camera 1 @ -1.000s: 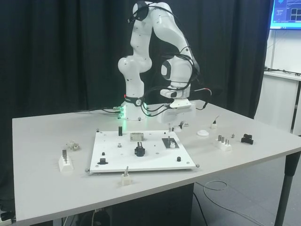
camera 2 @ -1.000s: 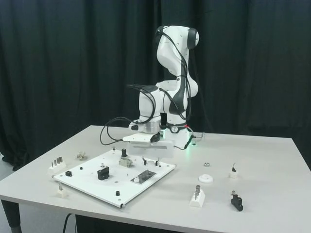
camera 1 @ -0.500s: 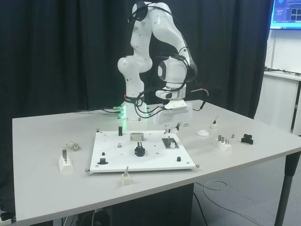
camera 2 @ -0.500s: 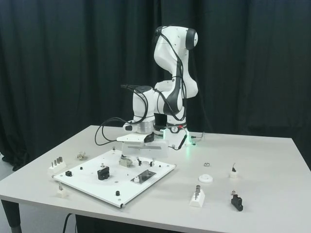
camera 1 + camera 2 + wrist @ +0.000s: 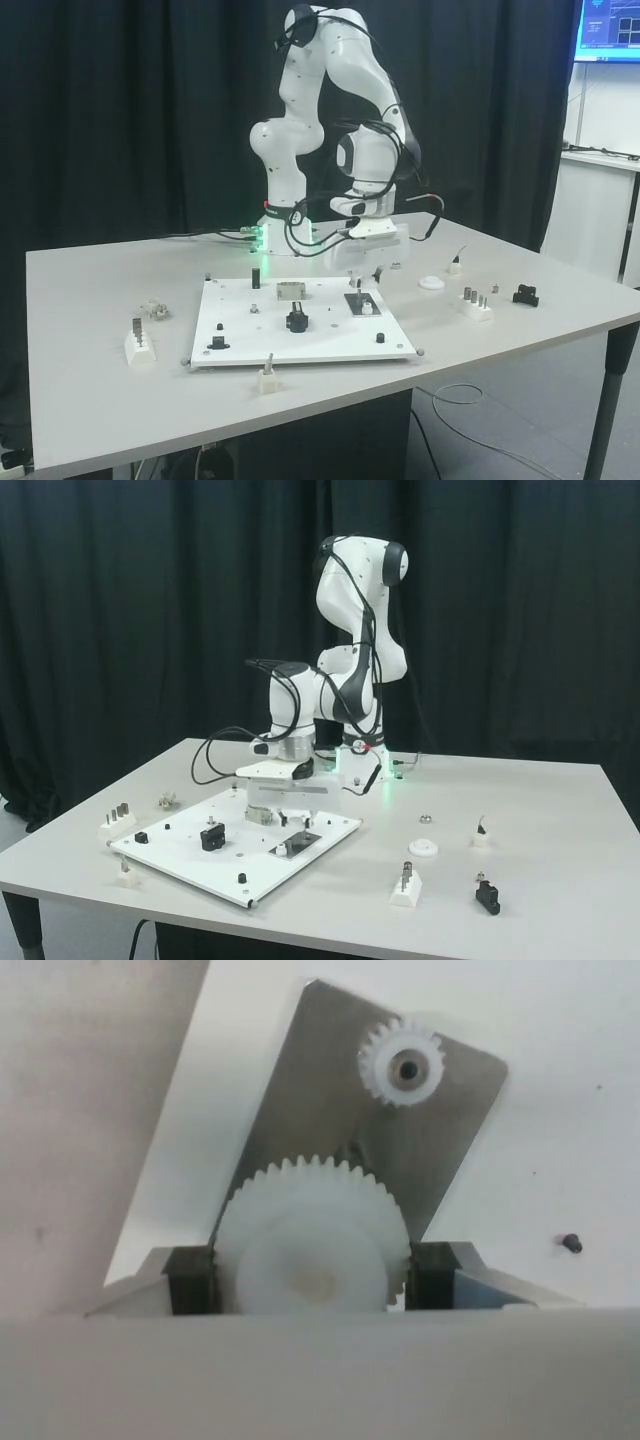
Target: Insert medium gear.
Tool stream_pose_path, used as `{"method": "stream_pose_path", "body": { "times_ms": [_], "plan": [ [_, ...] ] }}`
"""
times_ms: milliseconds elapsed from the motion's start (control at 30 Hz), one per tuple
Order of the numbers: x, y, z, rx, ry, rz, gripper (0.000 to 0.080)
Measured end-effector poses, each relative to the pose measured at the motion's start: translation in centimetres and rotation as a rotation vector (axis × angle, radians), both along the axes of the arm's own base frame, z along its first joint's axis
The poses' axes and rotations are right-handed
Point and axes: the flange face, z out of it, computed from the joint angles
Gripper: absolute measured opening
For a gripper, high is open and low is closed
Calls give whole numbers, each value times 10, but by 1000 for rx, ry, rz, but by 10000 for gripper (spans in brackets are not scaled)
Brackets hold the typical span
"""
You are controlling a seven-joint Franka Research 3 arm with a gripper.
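Hanging bent over the white board [image 5: 300,325], the arm's pincer [image 5: 312,1278] — clamped on the medium gear [image 5: 312,1250].

Matt white plastic medium gear [image 5: 310,1250] (toothed) over brushed-metal plate [image 5: 310,1110].

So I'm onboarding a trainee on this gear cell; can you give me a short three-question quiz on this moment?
1. True or false: the hand holds the medium gear between its fingers.
2. What already sits on the grey metal plate? A) a small gear B) a black knob C) nothing
3. Fill in: in the room views, the hand hangs over the white ____, not the bare table.

Key: 1 true; 2 A, the small gear is mounted near the plate's corner; 3 board.
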Motion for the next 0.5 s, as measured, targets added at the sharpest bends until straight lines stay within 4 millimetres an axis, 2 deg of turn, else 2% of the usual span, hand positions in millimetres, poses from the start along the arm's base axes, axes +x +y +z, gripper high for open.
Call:
{"method": "stream_pose_path", "body": {
  "times_ms": [500],
  "plan": [
    [7, -9, -8, -6, 6, 19, 399]
  ]
}}
